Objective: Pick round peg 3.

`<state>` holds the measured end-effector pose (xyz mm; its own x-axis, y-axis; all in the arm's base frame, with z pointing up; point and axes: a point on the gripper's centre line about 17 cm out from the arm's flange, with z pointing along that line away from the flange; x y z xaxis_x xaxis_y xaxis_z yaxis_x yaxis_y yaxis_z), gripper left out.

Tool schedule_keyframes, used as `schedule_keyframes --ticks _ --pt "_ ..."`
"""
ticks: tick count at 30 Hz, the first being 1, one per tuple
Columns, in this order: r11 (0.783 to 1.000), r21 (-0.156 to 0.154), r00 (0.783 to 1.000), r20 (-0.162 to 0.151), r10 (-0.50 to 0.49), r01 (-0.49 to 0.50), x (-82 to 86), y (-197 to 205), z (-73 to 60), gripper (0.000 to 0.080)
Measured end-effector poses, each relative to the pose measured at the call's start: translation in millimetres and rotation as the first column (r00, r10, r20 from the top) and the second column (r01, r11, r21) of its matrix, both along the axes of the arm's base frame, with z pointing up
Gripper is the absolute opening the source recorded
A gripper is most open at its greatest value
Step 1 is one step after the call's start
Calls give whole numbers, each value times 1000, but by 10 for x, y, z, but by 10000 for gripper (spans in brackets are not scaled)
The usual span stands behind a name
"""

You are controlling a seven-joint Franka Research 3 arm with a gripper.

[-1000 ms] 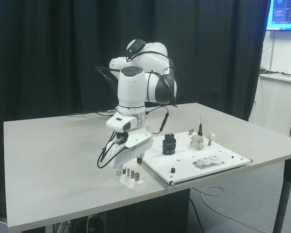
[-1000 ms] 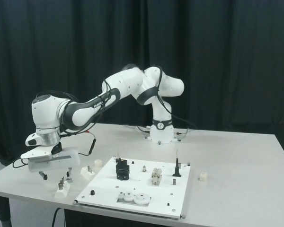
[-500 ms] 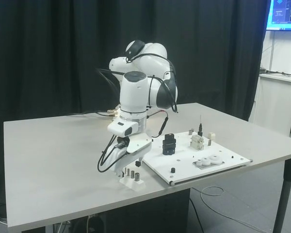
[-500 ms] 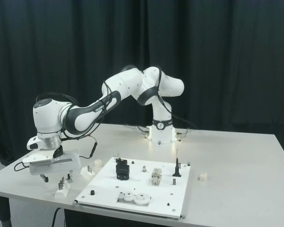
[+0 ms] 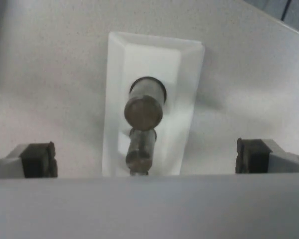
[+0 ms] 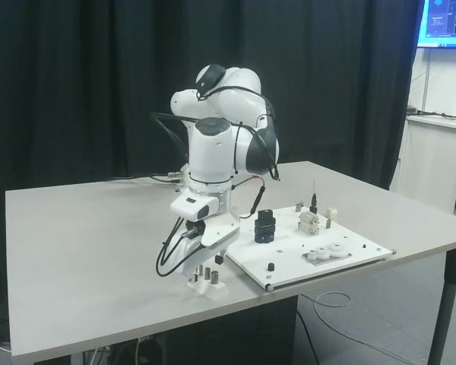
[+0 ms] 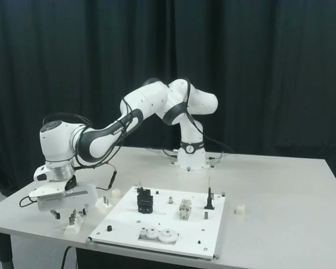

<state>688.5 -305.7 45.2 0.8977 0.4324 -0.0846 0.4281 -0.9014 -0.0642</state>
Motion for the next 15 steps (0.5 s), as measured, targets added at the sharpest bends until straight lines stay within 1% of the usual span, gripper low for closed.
schedule_keyframes --ticks 8,15 --pt "1000 5 1000 -5 -2 2 -6 40 -37 800" --pt "1000 1 1000 -13 -6 6 -19 51 -56 800"
